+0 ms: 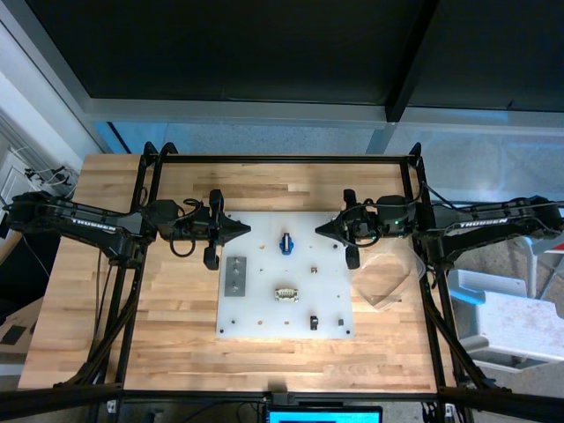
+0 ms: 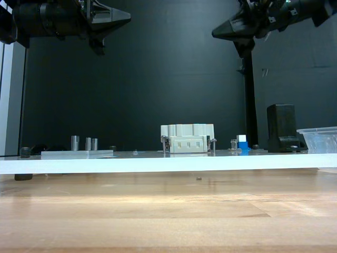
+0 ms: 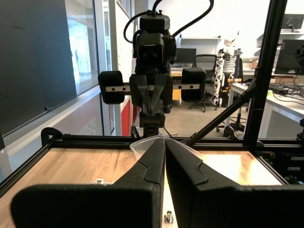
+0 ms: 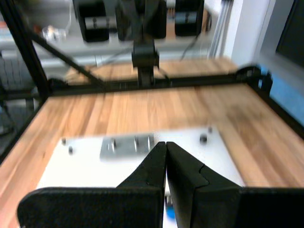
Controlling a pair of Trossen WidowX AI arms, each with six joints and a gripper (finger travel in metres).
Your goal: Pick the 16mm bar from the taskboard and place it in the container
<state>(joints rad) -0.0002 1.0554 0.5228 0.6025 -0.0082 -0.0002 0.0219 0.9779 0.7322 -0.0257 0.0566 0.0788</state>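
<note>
On the plank-grained wooden table (image 1: 167,291) lies the taskboard (image 1: 264,308), a smooth white square plate. High over its far part hang the matte black left gripper (image 1: 248,228) and right gripper (image 1: 319,229), tips facing each other. Each has its wedge-shaped fingers pressed together on nothing. Just right of the plate sits the container (image 1: 385,282), a clear thin-walled tub, cut off at the low view's edge. On the plate, a grey metal block (image 1: 235,276) carries three short pegs (image 2: 75,142), and a blue part (image 1: 286,243) stands further back. The 16mm bar (image 1: 314,258) shows only as a dark speck right of the blue part, its shape unreadable.
</note>
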